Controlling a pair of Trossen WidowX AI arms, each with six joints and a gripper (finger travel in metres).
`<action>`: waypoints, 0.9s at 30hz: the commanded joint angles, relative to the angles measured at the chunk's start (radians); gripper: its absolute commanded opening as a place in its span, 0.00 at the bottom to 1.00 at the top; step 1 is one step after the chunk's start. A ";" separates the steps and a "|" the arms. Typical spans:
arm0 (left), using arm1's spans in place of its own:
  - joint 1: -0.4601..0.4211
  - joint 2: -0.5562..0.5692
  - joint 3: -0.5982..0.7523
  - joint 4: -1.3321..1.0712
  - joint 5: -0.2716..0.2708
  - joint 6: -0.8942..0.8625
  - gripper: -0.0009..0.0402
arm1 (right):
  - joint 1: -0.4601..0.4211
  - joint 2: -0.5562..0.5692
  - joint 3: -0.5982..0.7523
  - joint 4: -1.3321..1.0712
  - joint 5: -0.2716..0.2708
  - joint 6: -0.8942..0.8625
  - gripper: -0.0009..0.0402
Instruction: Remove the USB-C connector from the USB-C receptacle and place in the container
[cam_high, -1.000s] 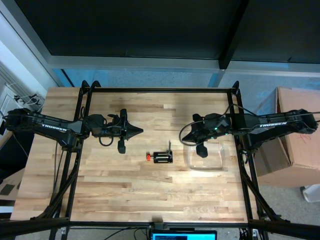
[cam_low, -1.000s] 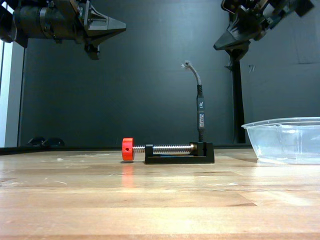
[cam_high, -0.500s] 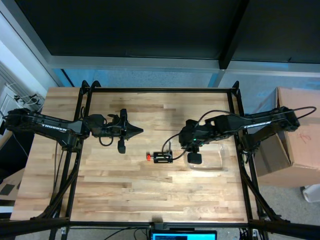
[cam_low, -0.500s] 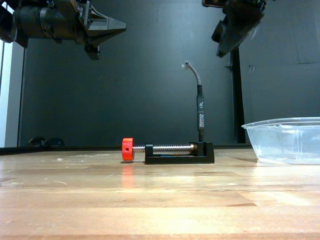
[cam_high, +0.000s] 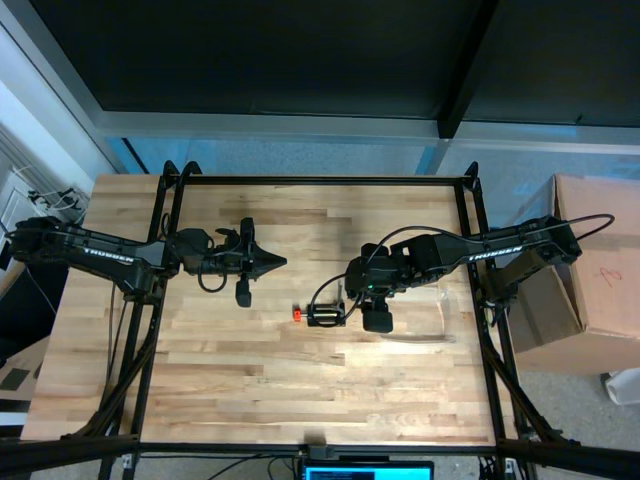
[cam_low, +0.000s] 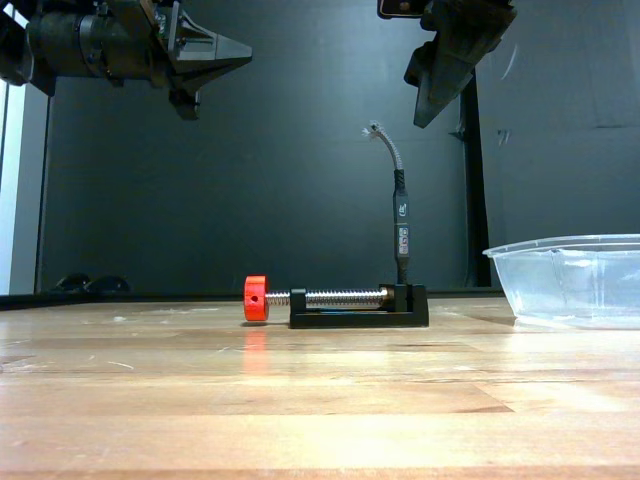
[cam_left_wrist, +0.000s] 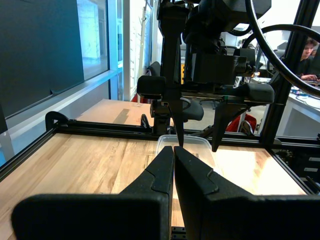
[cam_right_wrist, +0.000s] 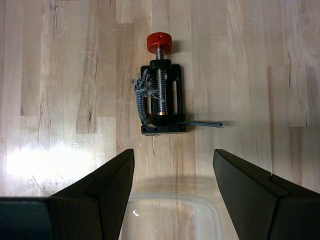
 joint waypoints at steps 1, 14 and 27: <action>0.000 0.000 0.000 0.000 0.000 0.000 0.02 | 0.001 0.000 -0.001 -0.001 0.000 -0.001 0.56; 0.000 0.000 0.000 0.000 0.000 0.000 0.02 | 0.014 0.016 0.000 0.000 0.000 0.002 0.56; 0.000 0.000 0.000 0.000 0.000 0.000 0.02 | 0.031 0.091 0.004 0.021 -0.004 0.016 0.56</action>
